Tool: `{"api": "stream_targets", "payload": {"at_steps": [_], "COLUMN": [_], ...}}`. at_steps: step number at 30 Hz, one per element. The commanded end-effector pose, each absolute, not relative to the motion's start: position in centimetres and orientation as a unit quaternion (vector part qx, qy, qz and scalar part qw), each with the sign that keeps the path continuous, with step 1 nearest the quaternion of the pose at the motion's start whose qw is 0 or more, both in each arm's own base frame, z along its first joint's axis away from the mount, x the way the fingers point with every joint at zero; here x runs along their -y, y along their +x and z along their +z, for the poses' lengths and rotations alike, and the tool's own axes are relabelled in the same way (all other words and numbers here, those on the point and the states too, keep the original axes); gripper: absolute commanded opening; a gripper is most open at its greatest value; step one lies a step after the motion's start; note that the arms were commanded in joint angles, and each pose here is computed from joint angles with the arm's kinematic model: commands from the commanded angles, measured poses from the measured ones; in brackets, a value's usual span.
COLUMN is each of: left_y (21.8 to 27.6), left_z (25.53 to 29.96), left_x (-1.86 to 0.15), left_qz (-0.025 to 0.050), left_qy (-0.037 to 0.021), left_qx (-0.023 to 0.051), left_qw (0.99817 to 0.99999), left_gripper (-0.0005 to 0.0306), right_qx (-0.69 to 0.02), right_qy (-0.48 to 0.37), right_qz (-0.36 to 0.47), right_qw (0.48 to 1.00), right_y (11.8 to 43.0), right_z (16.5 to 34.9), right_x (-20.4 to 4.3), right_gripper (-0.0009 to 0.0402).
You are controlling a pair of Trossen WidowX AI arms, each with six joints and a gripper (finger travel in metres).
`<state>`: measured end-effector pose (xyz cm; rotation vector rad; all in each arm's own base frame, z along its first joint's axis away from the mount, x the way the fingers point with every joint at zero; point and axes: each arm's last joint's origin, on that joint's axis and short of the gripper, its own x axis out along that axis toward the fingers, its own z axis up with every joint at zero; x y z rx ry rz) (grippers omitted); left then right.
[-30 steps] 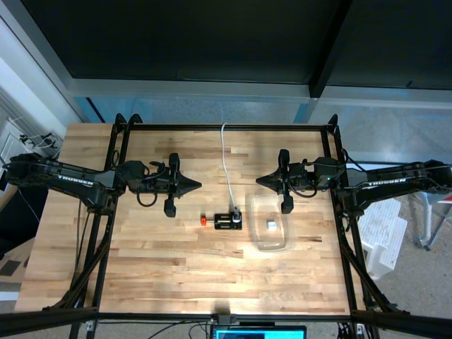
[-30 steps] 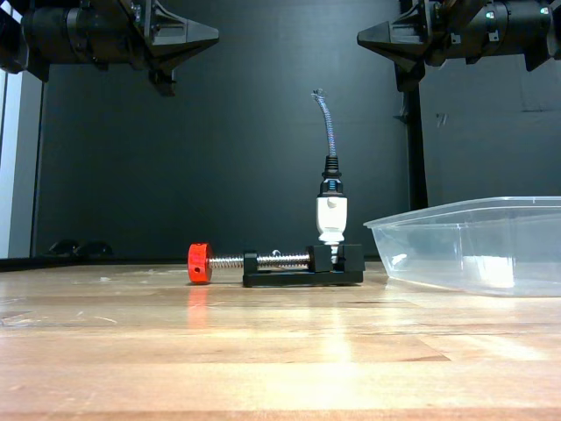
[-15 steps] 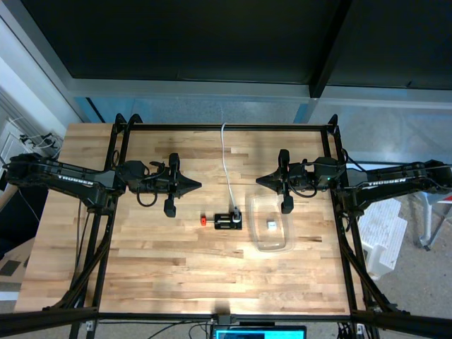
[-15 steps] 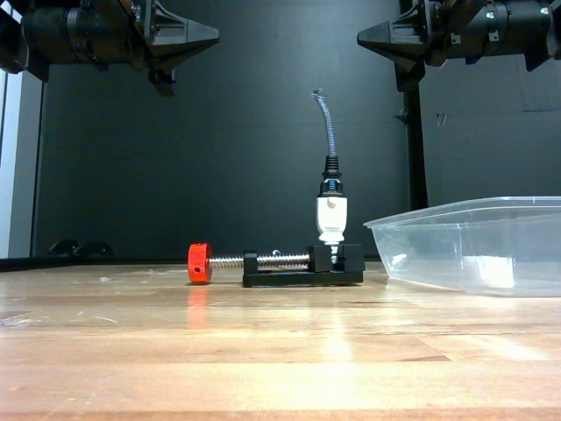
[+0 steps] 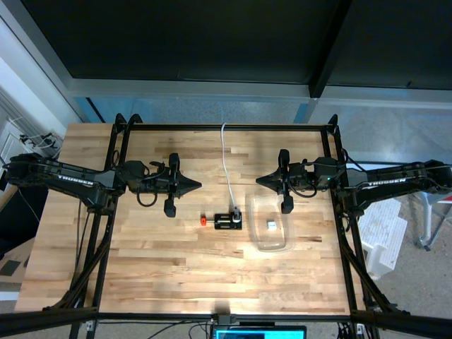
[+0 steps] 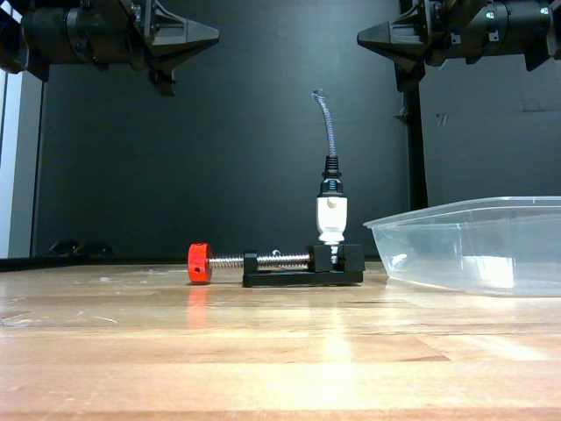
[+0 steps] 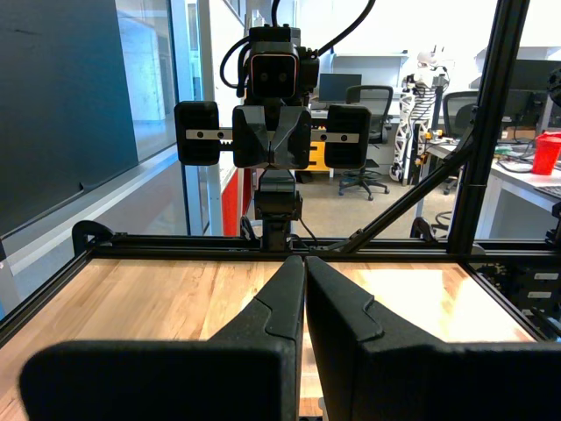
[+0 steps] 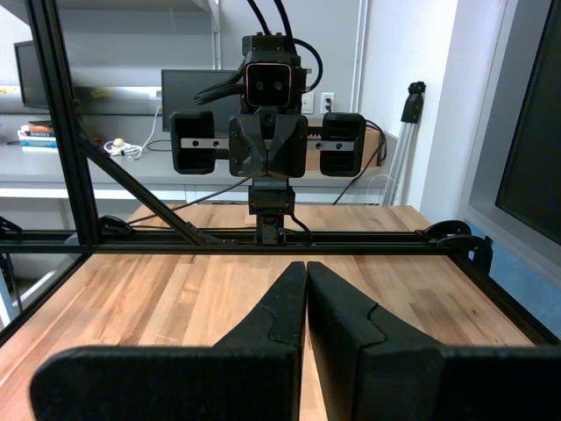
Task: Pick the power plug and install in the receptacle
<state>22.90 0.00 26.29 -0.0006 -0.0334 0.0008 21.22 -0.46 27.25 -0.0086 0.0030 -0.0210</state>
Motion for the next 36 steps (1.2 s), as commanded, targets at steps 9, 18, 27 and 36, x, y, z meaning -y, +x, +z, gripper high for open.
{"api": "stream_targets", "payload": {"at_steps": [9, 18, 27, 36], "left_y": [22.91, 22.91, 22.91, 22.91], "left_z": [26.30, 26.30, 26.30, 26.30], "left_x": [0.00, 0.00, 0.00, 0.00], "left_qz": [0.0002, 0.0002, 0.0002, 0.0002], "left_qy": [-0.0001, -0.0001, -0.0001, -0.0001], "left_qx": [0.0169, 0.0169, 0.0169, 0.0169], "left_qw": [0.99986, 0.99986, 0.99986, 0.99986], "left_gripper": [0.0000, 0.0000, 0.0000, 0.0000], "right_qx": [-0.001, -0.002, -0.005, -0.010], "right_qy": [-0.004, -0.004, -0.004, -0.004], "right_qz": [-0.011, -0.010, -0.010, -0.010], "right_qw": [1.000, 1.000, 1.000, 1.000], "right_y": [21.22, 21.22, 21.22, 21.22], "right_z": [27.27, 27.26, 27.20, 27.10], "right_x": [0.46, 0.46, 0.45, 0.46], "right_gripper": [0.0000, 0.0000, 0.0000, 0.0000]}}
